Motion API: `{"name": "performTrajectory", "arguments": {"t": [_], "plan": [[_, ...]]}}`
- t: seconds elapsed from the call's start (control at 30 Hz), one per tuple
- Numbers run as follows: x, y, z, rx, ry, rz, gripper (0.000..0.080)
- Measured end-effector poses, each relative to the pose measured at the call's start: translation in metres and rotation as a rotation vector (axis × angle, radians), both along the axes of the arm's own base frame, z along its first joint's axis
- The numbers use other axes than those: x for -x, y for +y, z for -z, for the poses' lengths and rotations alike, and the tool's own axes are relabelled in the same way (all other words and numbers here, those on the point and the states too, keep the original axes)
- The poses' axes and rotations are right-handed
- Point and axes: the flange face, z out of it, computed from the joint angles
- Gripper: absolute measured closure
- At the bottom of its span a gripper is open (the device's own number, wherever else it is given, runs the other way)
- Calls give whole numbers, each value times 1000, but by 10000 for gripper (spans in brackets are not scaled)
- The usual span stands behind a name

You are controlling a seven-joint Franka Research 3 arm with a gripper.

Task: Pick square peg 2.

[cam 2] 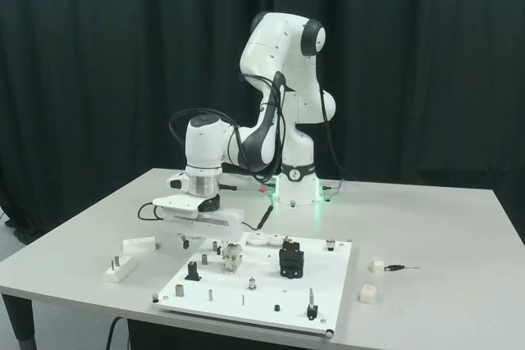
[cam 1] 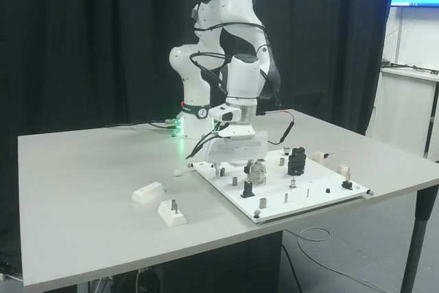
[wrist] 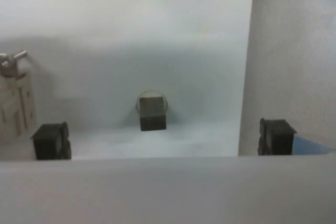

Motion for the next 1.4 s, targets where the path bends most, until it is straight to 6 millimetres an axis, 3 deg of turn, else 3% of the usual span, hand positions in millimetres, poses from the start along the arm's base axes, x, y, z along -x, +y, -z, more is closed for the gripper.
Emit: {"name": "performTrajectory", "arguments": {"t": [1.4], "plan": [[0,-5,4,9,-6,5,3]]}}
